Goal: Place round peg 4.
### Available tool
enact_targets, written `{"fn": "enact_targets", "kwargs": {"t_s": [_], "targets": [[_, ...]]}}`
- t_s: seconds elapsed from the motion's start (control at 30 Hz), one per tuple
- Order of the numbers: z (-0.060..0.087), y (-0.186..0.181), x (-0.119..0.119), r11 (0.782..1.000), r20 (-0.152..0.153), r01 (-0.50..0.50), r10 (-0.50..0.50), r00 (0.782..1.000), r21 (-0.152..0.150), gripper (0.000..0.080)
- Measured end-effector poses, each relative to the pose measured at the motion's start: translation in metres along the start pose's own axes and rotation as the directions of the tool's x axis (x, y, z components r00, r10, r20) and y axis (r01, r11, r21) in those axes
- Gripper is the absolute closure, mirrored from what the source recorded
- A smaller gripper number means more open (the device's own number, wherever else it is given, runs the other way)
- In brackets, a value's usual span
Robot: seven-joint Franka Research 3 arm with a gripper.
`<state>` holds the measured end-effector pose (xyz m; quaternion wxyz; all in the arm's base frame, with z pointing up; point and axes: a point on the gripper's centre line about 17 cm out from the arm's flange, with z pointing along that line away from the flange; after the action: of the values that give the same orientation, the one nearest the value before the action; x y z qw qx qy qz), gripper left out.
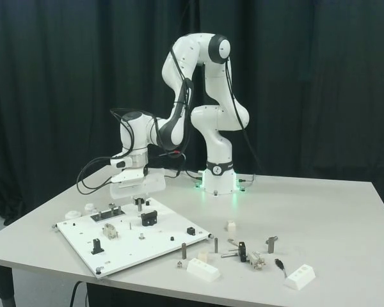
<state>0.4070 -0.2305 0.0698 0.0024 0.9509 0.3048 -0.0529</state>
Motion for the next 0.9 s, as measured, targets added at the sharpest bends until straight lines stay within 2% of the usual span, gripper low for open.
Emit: {"fn": "enact_targets", "kwargs": {"t_s": [0.9], "targets": [[-0.0065,0.0051,0.0007,1.000,-0.009,-0.005,0.005,1.000,-0.010,0.0657]]}}
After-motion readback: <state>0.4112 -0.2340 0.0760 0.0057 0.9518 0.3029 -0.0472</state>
